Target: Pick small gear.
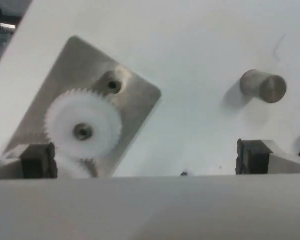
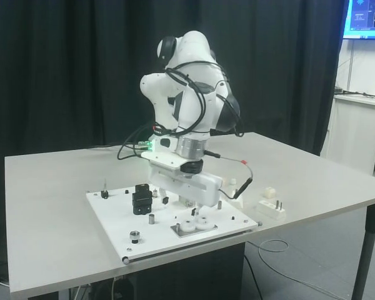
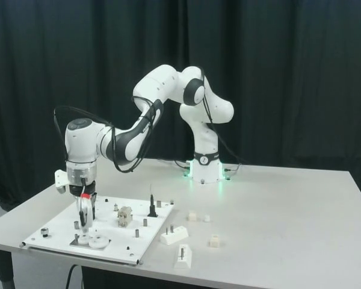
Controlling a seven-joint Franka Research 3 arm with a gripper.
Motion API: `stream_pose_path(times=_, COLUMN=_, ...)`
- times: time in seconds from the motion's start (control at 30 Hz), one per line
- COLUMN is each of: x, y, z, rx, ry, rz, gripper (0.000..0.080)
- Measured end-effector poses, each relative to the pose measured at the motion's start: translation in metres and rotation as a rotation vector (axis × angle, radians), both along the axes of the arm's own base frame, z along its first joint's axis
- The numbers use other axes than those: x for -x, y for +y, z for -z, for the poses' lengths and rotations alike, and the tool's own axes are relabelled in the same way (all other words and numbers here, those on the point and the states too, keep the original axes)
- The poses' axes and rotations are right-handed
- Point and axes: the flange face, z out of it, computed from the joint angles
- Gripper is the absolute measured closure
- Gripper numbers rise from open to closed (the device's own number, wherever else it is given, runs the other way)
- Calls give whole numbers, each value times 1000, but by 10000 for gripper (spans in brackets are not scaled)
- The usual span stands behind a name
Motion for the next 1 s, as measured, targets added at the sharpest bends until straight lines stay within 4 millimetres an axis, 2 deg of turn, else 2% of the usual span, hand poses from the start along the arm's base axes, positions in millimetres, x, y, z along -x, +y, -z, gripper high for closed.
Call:
stream_pose_path(times=0.43, x=-8, y=16, z=-16, rx=2, ry=-24, rz=-17, gripper=3)
stream_pose_path(times=1.0, x=-9, y=17, z=-26, rx=6, ry=-37, rz=-19, gripper=3)
